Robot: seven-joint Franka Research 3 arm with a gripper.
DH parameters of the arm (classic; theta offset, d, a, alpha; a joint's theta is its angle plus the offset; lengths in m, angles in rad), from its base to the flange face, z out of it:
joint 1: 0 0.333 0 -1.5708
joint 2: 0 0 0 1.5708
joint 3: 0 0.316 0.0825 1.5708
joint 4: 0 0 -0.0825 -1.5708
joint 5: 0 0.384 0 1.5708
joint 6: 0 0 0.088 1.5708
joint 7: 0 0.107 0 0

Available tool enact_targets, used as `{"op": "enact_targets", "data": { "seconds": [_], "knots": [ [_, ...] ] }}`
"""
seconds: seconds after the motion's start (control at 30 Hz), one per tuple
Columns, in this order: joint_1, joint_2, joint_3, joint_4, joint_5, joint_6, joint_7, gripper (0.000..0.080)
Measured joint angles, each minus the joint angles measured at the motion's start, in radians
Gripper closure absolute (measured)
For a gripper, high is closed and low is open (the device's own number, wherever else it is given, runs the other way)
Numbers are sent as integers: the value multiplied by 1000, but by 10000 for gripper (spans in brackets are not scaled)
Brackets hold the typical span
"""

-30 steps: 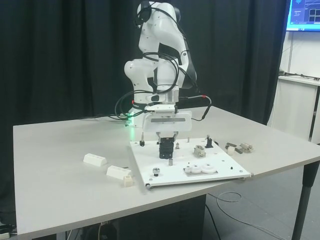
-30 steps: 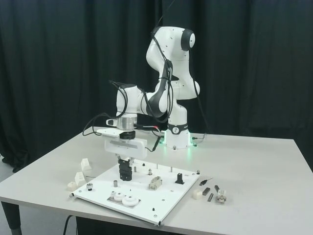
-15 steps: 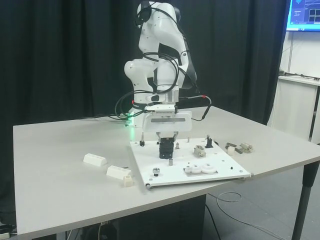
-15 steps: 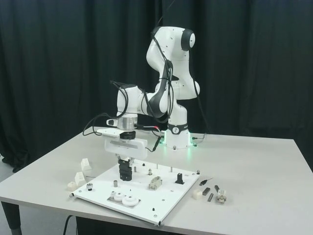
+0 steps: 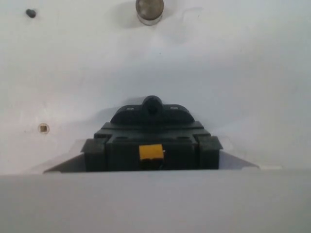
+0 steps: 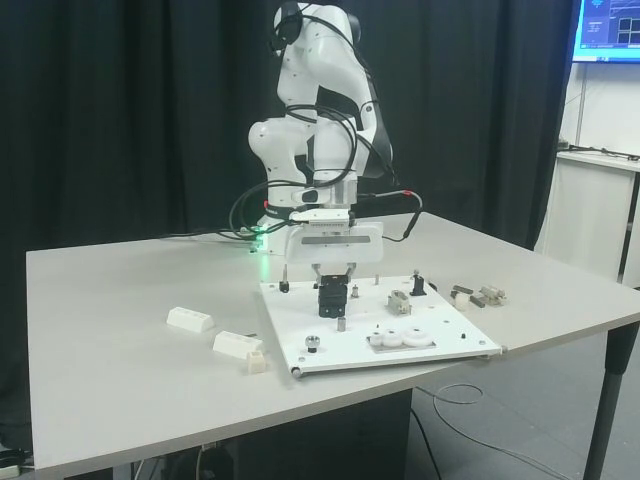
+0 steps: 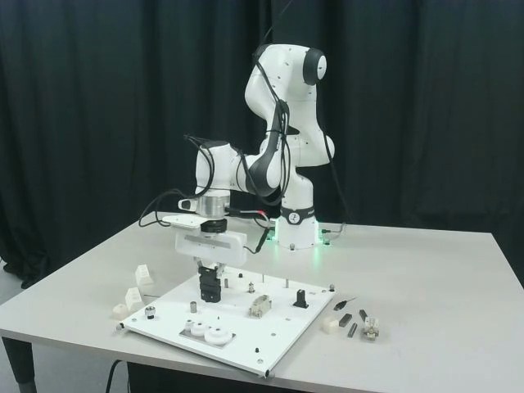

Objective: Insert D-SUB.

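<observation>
My gripper (image 6: 333, 298) hangs low over the back left part of the white assembly board (image 6: 440, 355), just above its surface. In the second room view the gripper (image 7: 210, 288) shows as a black block under the white hand plate. The wrist view is filled by that black block (image 5: 151, 141), which has a small bright square in its middle and a round knob on its far side. A small grey connector fixture (image 6: 398, 302) stands on the board to the right of the gripper; it also shows as the connector fixture (image 7: 260, 306).
The board carries two white gears (image 6: 405, 338), a black bracket (image 6: 418, 285), and several pegs, among them a metal stud (image 5: 149, 9). Small loose parts (image 6: 482, 295) lie on the grey table right of the board. White blocks (image 6: 190, 319) lie left of it.
</observation>
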Motion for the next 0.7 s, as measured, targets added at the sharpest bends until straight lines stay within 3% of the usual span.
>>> {"op": "enact_targets", "data": {
  "seconds": [0.37, 0.4, 0.57, 0.6, 0.7],
  "knots": [
    [0, -3, -1, 0, 0, -11, 0, 419],
    [0, -4, -1, 0, 0, -11, 0, 234],
    [0, -12, -1, 3, 0, -11, 0, 234],
    [0, -15, -1, 3, 0, -11, 0, 57],
    [1, -23, -1, 6, 0, -11, 0, 57]
  ]
}}
